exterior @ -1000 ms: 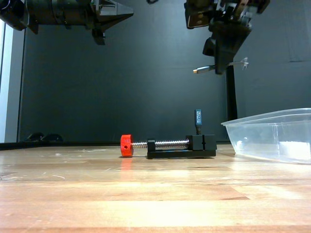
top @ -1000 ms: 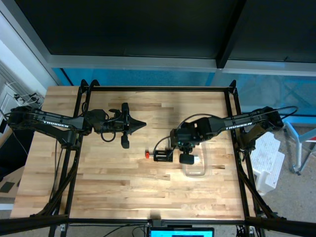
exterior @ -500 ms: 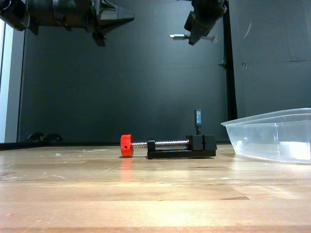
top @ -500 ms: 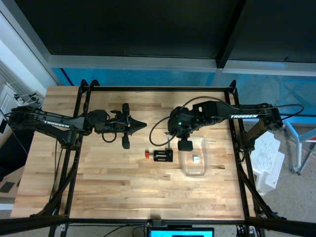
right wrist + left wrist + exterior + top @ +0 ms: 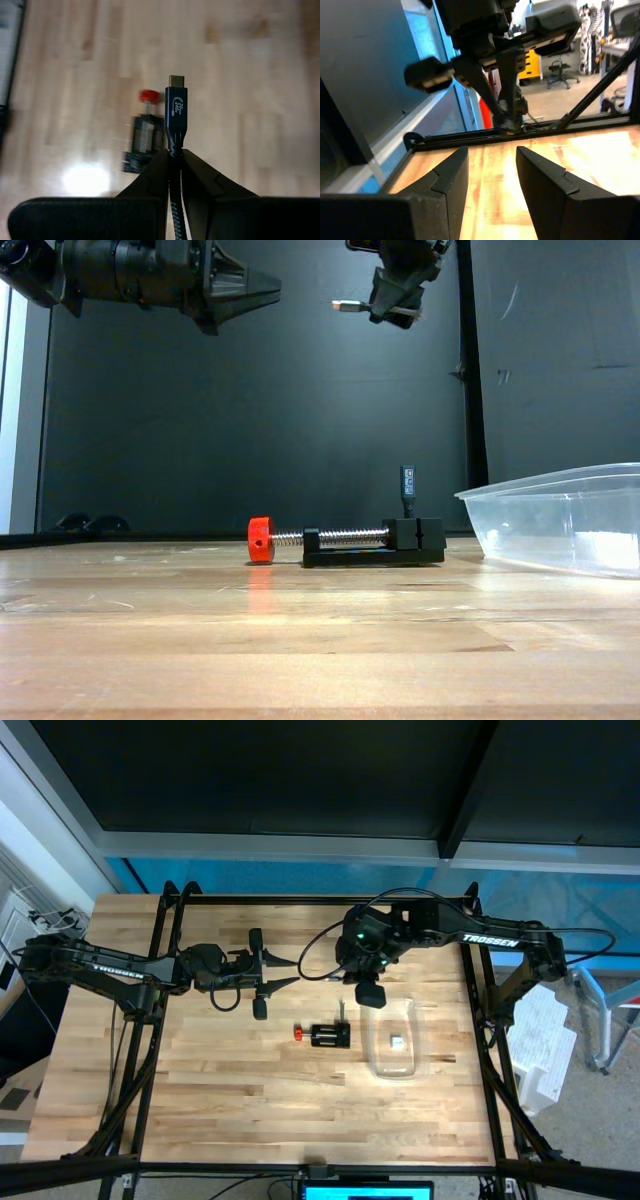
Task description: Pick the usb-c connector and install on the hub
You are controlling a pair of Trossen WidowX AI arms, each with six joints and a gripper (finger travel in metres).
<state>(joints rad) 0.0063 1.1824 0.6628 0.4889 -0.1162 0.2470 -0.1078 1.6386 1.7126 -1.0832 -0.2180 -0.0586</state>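
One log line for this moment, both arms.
right gripper: shut on usb-c connector, high above table | left gripper: open, empty, aloft | hub: on table, connector not yet installed

The left gripper [image 5: 491, 152], parted high over the smooth, faintly glossy wooden table [image 5: 300, 640], and the right gripper [image 5: 175, 151], pinching the metal-tipped, braided-cable usb-c connector [image 5: 176, 107] aloft near the hub [image 5: 418, 536] with its bright metal screw, look like matt black plastic

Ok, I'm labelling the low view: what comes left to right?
Up high: left hand, open → usb-c connector → right hand holding it → clear tray, down low. The hub spans too wide beneath to place.
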